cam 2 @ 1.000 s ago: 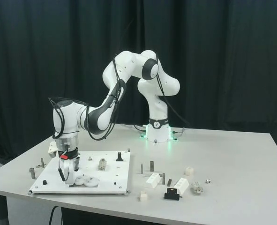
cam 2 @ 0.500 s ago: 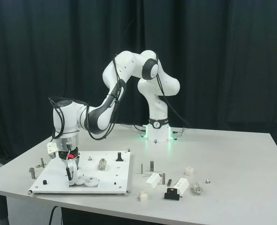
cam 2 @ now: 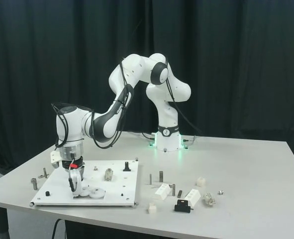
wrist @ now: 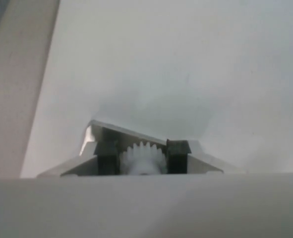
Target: Remove small gear.
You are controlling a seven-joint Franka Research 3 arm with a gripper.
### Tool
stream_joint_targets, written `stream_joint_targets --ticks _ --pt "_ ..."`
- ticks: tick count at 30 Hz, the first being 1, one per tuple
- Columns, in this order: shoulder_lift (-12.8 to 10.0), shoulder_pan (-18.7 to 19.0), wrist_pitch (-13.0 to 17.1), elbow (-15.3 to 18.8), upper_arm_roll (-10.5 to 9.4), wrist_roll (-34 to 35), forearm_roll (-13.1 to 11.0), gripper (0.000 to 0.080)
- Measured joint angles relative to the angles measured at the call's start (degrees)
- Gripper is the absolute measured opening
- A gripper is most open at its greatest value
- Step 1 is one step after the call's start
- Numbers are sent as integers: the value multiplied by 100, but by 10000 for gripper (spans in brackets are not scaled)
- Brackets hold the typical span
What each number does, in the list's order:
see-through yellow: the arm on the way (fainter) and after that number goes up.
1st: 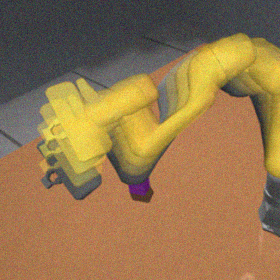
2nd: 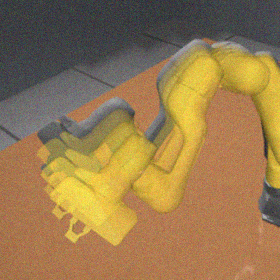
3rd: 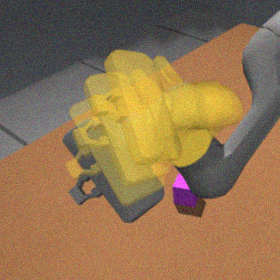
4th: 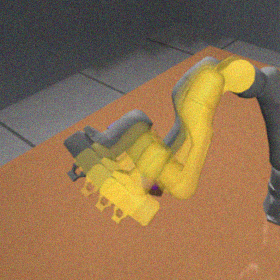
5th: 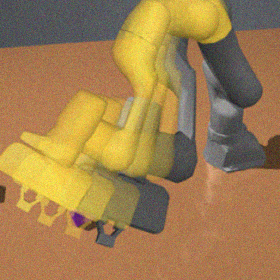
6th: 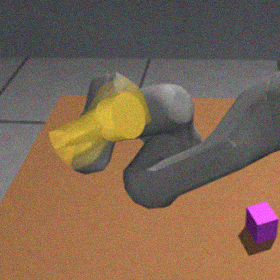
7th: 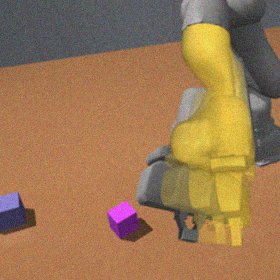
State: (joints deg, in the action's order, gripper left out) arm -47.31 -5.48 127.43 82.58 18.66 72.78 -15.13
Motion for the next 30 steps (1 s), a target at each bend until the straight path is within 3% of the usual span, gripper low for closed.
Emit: stream_joint_targets --ticks 8,14,17,30 --pt "0 -2 -20 -12 0 -176 -1 199" --pt "0 -3 -20 -12 4 542 -5 199" --pt "0 -3 -22 -13 4 578 -2 199" --pt "-1 -1 -51 -29 4 -279 4 199"
